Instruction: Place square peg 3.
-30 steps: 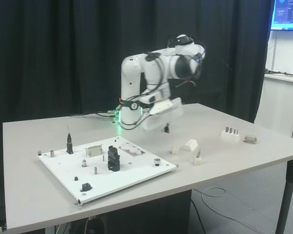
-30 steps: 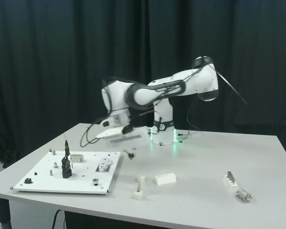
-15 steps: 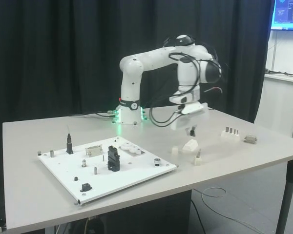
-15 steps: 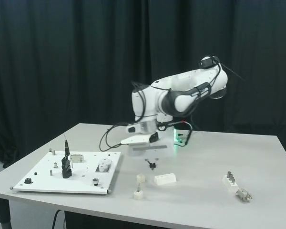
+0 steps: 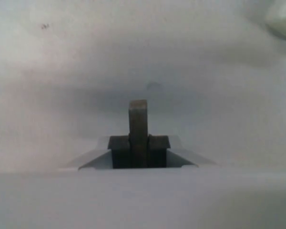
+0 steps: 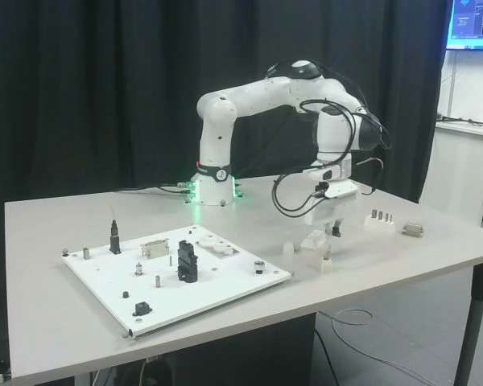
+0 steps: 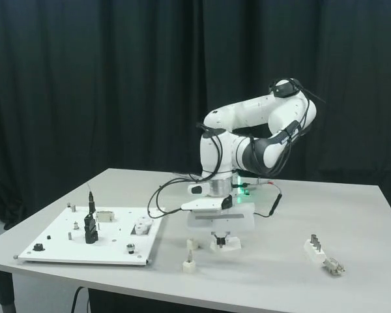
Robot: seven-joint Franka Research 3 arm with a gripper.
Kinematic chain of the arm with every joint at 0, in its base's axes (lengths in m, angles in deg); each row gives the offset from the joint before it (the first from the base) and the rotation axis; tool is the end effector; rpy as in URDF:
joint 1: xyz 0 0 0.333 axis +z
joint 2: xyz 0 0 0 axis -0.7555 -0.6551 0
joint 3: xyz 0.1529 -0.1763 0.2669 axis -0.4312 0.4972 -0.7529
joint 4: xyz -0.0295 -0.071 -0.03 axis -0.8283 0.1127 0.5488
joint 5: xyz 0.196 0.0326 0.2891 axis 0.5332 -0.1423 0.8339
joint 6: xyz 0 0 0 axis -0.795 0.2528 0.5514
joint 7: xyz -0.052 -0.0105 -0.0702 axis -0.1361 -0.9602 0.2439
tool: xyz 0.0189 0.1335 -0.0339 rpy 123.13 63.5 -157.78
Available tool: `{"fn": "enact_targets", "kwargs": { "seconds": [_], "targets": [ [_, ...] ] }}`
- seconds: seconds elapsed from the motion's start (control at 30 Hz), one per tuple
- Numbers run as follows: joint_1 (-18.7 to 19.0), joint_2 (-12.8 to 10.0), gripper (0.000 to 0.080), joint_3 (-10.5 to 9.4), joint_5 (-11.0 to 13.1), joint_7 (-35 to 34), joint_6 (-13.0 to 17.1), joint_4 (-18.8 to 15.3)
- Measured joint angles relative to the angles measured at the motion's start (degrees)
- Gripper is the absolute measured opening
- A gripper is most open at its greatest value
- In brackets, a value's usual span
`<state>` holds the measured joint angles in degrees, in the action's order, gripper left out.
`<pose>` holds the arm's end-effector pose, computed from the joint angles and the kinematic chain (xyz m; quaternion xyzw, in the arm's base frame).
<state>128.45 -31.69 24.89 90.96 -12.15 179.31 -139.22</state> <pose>0.5384 0.1524 0.2129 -0.9491 0.3128 -0.0077 0.0365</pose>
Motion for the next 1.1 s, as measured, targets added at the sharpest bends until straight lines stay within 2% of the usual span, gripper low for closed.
{"fn": "enact_targets", "kwargs": {
  "seconds": [0.47,0.87,0.9,1.03,1.07,1.1],
  "targets": [
    [-2.0,0.0,0.0071,-3.97,0.0,-0.9,4.0,3.5],
    [-3.1,0.0,0.0071,-4.74,-0.1,-1.0,4.3,4.7],
    [-3.2,0.0,0.0329,-4.74,-0.1,-1.1,4.3,4.8],
    [-3.4,0.0,0.0329,-4.70,-0.2,-1.4,4.3,5.2],
    [-3.4,0.0,0.0654,-4.67,-0.3,-1.5,4.3,5.3],
    [-3.4,0.1,0.0654,-4.61,-0.4,-1.7,4.2,5.4]
  ]
}}
